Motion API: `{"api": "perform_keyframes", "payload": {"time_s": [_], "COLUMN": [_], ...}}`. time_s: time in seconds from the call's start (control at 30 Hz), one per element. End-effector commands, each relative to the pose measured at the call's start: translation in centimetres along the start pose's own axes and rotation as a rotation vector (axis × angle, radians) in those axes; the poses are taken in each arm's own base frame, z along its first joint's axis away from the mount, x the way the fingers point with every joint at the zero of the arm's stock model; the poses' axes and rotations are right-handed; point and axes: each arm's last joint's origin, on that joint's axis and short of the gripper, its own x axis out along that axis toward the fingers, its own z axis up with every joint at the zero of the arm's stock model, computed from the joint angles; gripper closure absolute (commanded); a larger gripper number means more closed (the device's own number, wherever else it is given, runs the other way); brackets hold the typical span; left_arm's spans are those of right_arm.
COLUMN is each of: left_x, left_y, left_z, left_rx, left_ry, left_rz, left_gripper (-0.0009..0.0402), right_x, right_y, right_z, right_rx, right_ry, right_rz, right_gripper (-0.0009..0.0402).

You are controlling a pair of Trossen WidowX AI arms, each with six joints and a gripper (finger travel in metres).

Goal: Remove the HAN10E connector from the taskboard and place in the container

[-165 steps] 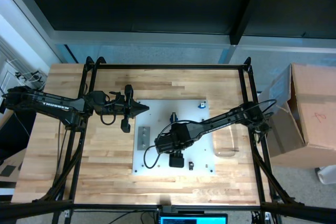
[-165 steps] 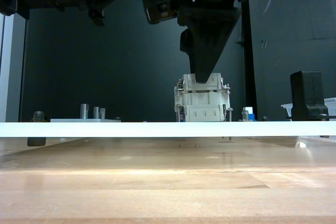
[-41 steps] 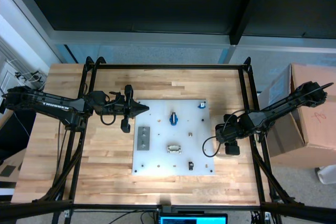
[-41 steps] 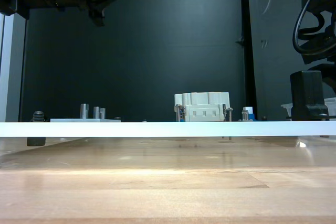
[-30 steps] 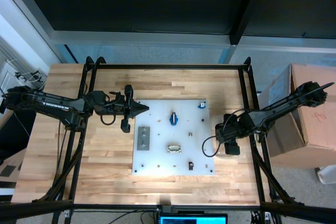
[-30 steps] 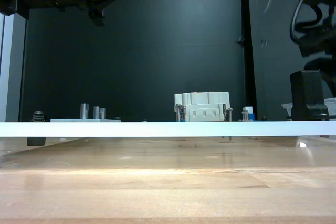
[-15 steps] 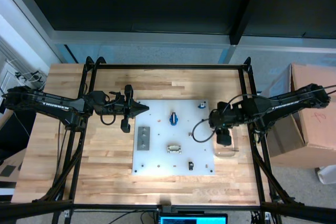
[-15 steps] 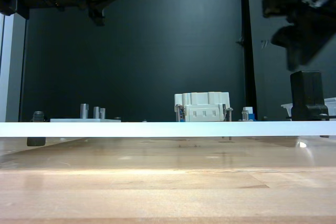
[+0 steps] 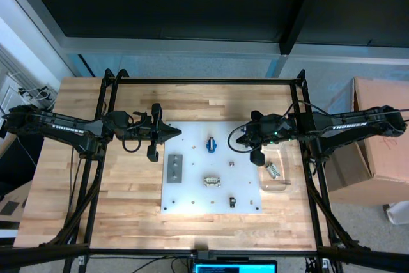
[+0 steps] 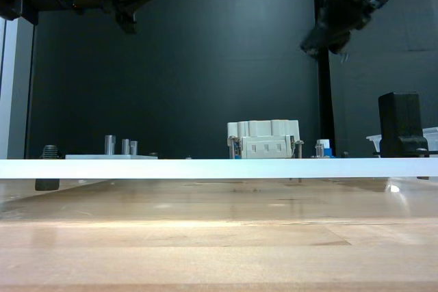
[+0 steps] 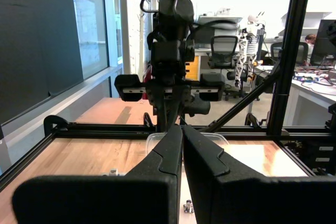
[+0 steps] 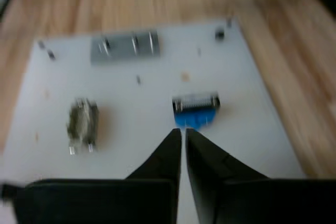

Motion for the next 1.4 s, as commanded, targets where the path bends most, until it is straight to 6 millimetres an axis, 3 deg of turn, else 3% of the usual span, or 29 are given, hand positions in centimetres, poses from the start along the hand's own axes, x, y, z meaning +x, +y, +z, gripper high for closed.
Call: {"api": "perform_keyframes", "payload": {"time_s": [0.03, 0.63, 1.03, 1.4], "left_x": [0.0, 0.0, 0.0, 0.0], "left_y": [0.0, 0.0, 0.0, 0.0], "left_z": [0.0, 0.0, 0.0, 0.0], "left_rx": [0.0, 0.0, 0.0, 0.0], "left_ry": [0.0, 0.0, 0.0, 0.0], "left_rz": [0.0, 0.0, 0.0, 0.0], "left_gripper": [0.0393, 0.0393, 0.0393, 0.0393], "right_x": [0.2, 1.1, 0.8, 0.8], "right_y": [-0.3, -1.8, -2.0, -1.8], "right_z": [0.3, 0.5, 0.7, 1.5], "right_rx": [0.005, 0.048, 0.068, 0.071], "right_ry": [-0.088, -0.493, -0.613, -0.614], "right_rz": [0.031, 0.07, 0.089, 0.095], "right_gripper": [0.0389, 0.0393, 0.0393, 0.0393]}}
